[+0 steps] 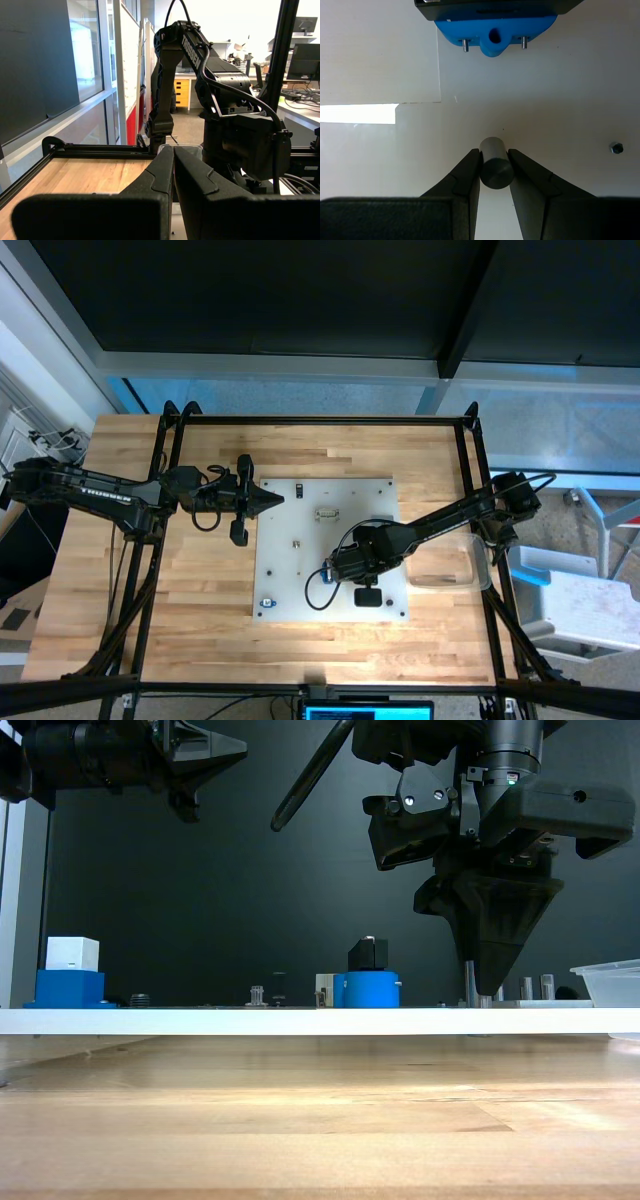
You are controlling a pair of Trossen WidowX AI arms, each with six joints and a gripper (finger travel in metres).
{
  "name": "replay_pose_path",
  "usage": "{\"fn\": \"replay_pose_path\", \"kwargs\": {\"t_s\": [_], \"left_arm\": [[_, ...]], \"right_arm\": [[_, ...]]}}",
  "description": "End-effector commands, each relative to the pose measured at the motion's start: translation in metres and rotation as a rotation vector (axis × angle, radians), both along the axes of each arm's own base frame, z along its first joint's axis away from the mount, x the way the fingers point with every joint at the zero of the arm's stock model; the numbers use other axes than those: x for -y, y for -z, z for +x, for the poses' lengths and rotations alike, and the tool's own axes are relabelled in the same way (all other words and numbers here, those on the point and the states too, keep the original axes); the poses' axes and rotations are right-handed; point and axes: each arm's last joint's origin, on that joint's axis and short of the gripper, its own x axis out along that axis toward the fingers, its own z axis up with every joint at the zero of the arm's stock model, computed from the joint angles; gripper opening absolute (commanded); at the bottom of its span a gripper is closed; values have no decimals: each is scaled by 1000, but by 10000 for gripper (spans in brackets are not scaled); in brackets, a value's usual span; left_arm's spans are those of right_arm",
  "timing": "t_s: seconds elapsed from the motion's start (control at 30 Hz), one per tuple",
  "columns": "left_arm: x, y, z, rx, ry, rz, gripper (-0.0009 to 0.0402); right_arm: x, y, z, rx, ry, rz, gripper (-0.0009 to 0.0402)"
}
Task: Pick the 16mm cylinder and place it in the taskboard
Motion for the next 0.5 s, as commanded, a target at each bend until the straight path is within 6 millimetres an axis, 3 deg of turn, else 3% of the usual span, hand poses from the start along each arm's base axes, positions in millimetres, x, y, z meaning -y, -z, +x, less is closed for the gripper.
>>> {"fn": "replay_pose_path", "kwargs": {"t_s": [0.03, 0.27, 0.5], "left_arm": [[0, 0, 0, 0, 0, 0, 0], [0, 0, 0, 0, 0, 0, 0], [0, 0, 0, 0, 0, 0, 0]], "right_arm": [[0, 0, 0, 0, 0, 1, 12], [0, 0, 0, 2, -1, 0, 19], [0, 0, 0, 2, 1, 0, 95]]}}
